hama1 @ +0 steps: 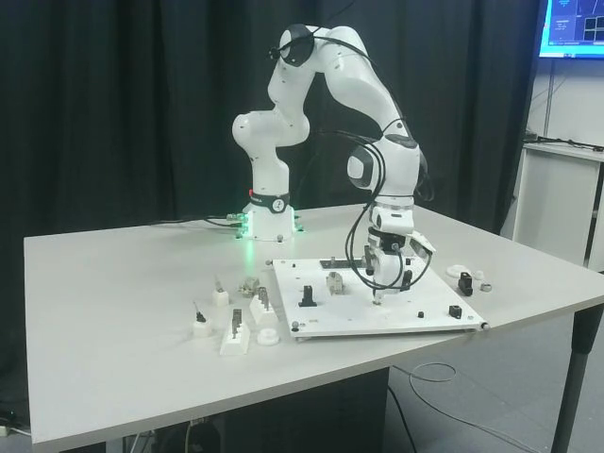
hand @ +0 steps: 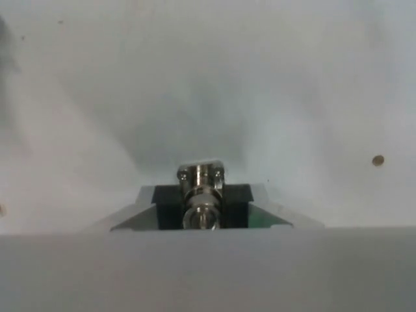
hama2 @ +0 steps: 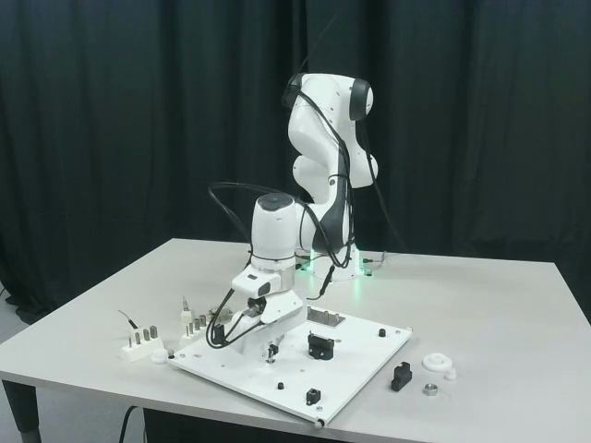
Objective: Insert BNC.
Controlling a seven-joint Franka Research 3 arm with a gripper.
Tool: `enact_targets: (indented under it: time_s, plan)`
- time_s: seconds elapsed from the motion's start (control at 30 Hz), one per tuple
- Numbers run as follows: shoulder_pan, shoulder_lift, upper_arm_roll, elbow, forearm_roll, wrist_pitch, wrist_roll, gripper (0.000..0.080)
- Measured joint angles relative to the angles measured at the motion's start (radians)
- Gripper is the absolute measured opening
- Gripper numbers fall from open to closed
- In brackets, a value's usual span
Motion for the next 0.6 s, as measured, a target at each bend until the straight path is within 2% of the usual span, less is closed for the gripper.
enact_targets:
  time_s: [0.3,0.6]
  plan:
    - [0.000,0.000,0.005,0.000,-0.037,0.000,-0.069,0.0121]
    - [0.000,0.000,0.007,0.001,-0.055,0.000,-0.183,0.0121]
